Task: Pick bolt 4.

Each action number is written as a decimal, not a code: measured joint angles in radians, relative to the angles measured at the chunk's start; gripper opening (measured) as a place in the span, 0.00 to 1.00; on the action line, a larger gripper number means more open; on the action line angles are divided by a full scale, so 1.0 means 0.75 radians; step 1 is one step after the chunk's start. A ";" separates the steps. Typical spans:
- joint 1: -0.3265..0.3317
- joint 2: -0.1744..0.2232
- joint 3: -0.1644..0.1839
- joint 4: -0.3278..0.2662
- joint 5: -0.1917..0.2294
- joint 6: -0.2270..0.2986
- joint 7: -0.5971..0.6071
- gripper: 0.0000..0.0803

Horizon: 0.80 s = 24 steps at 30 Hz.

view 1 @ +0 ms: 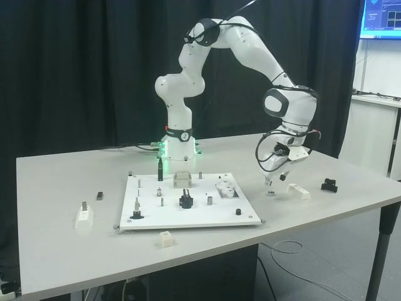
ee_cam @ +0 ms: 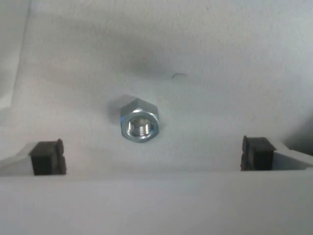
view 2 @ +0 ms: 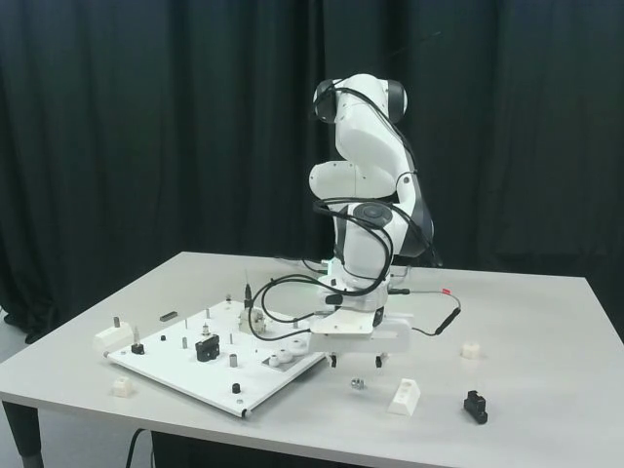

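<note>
Bolt 4 (ee_cam: 140, 120) is a small grey metal hex piece with a threaded hole, lying alone on the grey table. In the wrist view it sits between and slightly ahead of my two black fingertips. My gripper (ee_cam: 151, 155) is open, with the pads wide apart and nothing between them. In the first room view the gripper (view 1: 274, 182) hangs just above the hex piece (view 1: 270, 193), to the right of the white board. From the second room view, the gripper (view 2: 356, 361) hovers a little over the piece (view 2: 357, 382).
A white board (view 1: 188, 219) (view 2: 195, 375) carrying several small parts lies beside the gripper. A white block (view 1: 299, 191) (view 2: 404, 397) and a black part (view 1: 329, 185) (view 2: 475, 406) lie close by on the table. Another white block (view 1: 84, 216) sits beyond the board.
</note>
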 joint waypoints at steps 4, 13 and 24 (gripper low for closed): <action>-0.001 0.000 -0.002 -0.006 -0.011 0.016 0.000 1.00; -0.013 -0.002 -0.008 -0.050 -0.031 0.074 -0.053 1.00; -0.017 -0.056 -0.001 -0.191 -0.019 0.239 -0.053 1.00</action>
